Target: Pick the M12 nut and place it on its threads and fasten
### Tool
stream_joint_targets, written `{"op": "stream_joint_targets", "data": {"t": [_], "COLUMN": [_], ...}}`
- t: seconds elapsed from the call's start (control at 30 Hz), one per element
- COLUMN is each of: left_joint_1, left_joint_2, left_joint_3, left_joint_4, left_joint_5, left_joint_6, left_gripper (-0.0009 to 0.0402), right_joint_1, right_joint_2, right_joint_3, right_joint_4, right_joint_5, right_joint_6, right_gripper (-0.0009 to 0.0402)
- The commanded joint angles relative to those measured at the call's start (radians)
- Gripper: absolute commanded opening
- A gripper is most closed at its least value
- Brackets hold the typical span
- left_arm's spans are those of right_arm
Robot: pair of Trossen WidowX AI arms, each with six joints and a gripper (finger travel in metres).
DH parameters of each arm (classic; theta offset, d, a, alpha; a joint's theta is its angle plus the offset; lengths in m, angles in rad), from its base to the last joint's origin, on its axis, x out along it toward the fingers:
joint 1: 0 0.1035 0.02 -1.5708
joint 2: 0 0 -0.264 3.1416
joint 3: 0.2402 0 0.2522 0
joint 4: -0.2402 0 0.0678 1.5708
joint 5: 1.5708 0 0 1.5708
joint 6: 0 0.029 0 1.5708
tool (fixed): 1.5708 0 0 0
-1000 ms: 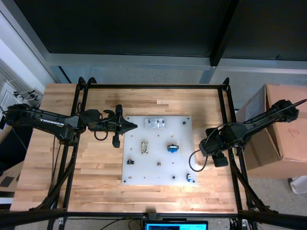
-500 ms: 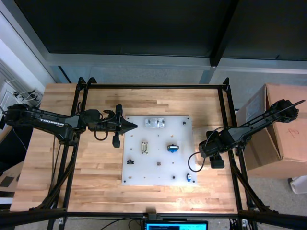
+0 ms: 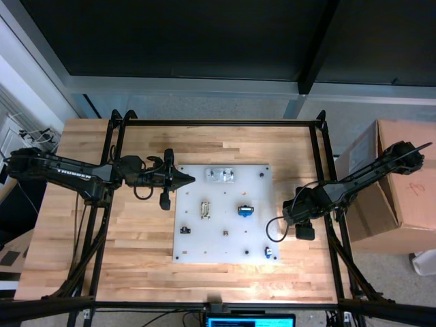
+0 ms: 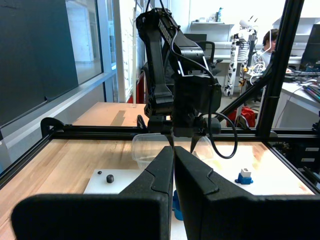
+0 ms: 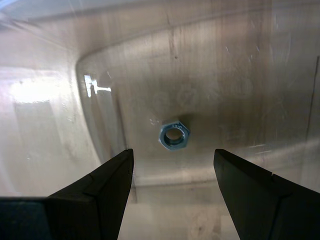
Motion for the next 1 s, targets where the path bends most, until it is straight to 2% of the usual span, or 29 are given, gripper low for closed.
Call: {"op": "stream_joint_targets", "data": {"t": [0.03,0.37,0.5,0.73,1.0], "left_joint_1": [0.000,0.000,0.000,0.000,0.000], "left_joint_2": [0.000,0.000,0.000,0.000,0.000], "left_joint_3": [0.000,0.000,0.000,0.000,0.000], "left_joint_4": [0.000,0.000,0.000,0.000,0.000], "left_joint_5": [0.000,0.000,0.000,0.000,0.000], "left_joint_6": [0.000,0.000,0.000,0.000,0.000], "left_gripper": [0.0000,0.0000,0.0000,0.0000,0.0000], "right_joint_1": [0.003,0.004,0.004,0.004,0.004], "right_joint_2": [0.001,0.001,0.001,0.001,0.001], "right_joint_3": [-0.020,-0.068,-0.071,-0.071,-0.071], "right_joint_4": [0.026,0.100,0.103,0.103,0.103], "right_joint_5": [0.001,0.001,0.002,0.001,0.000], "right_joint_6": [-0.002,-0.002,-0.002,-0.003,-0.003], "right_gripper": [0.0224,0.0223,0.0209,0.0125,-0.0005]}}
